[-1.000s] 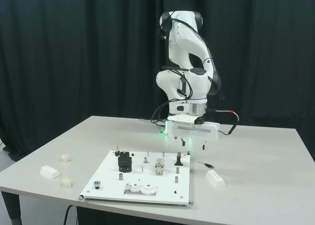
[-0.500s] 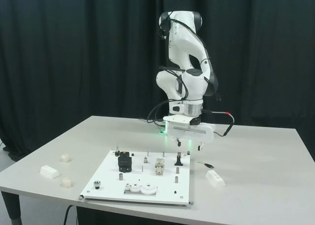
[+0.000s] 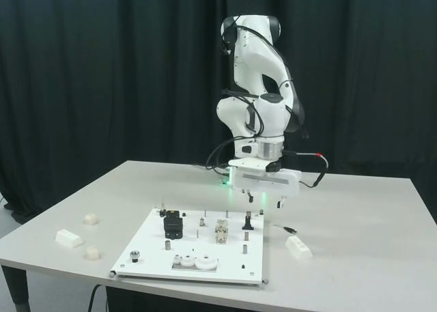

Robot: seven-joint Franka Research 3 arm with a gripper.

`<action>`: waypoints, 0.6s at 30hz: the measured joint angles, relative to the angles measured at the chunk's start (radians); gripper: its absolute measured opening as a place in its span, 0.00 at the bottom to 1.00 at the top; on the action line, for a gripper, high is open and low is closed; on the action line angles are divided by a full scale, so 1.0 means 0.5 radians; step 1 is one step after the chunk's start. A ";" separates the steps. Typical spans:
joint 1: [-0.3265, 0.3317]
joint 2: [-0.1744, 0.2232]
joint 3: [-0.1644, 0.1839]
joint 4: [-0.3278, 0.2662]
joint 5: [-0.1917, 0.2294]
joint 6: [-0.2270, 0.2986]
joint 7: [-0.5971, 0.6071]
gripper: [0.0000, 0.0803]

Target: Remove D-SUB.

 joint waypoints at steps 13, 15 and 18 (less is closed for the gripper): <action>-0.024 -0.027 0.003 0.009 0.000 0.061 0.023 1.00; -0.040 -0.033 0.001 0.014 -0.002 0.071 0.014 1.00; -0.071 -0.044 -0.003 0.022 -0.003 0.085 -0.020 1.00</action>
